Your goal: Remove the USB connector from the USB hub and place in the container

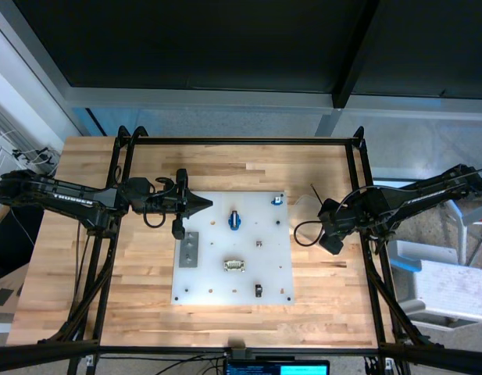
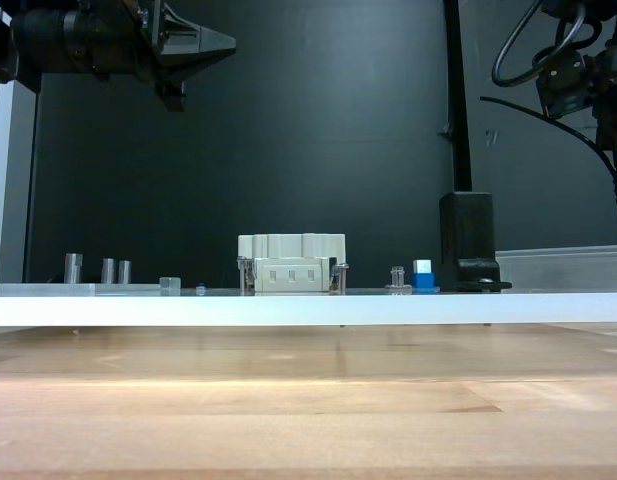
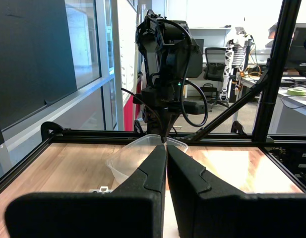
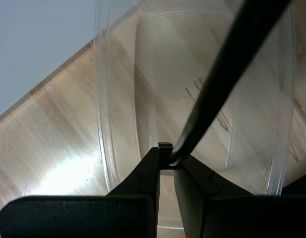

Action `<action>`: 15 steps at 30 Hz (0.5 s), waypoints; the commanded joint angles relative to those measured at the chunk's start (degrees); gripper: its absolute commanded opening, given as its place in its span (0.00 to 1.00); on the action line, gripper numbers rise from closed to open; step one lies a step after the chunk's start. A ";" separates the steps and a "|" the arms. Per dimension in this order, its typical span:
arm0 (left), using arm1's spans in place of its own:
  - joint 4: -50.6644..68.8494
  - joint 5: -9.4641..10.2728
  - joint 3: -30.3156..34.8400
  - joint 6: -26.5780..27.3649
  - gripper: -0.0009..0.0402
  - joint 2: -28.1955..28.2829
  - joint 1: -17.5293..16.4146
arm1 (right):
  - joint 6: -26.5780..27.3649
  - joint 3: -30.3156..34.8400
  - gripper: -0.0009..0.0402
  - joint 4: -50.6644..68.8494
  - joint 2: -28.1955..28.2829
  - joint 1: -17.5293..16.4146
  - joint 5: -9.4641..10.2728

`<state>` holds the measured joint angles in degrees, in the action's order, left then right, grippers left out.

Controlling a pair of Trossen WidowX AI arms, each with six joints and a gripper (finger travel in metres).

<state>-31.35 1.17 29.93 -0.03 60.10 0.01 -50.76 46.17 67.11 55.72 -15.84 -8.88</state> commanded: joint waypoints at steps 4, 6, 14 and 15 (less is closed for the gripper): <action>-0.02 0.00 0.02 0.00 0.02 0.00 0.00 | -0.39 0.00 0.02 -0.04 0.04 0.00 -0.74; -0.02 -0.02 0.02 0.00 0.02 0.02 0.00 | -0.39 0.00 0.04 -0.04 0.04 0.00 -0.74; -0.02 -0.02 0.02 0.00 0.02 0.00 0.00 | -0.31 0.00 0.17 -0.07 0.04 -0.02 -0.83; -0.02 -0.02 0.02 0.00 0.02 0.02 -0.02 | -0.22 0.00 0.19 -0.07 0.04 -0.02 -1.05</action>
<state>-31.35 1.17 29.95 -0.01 60.10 0.01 -51.16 46.17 67.09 55.75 -15.84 -9.69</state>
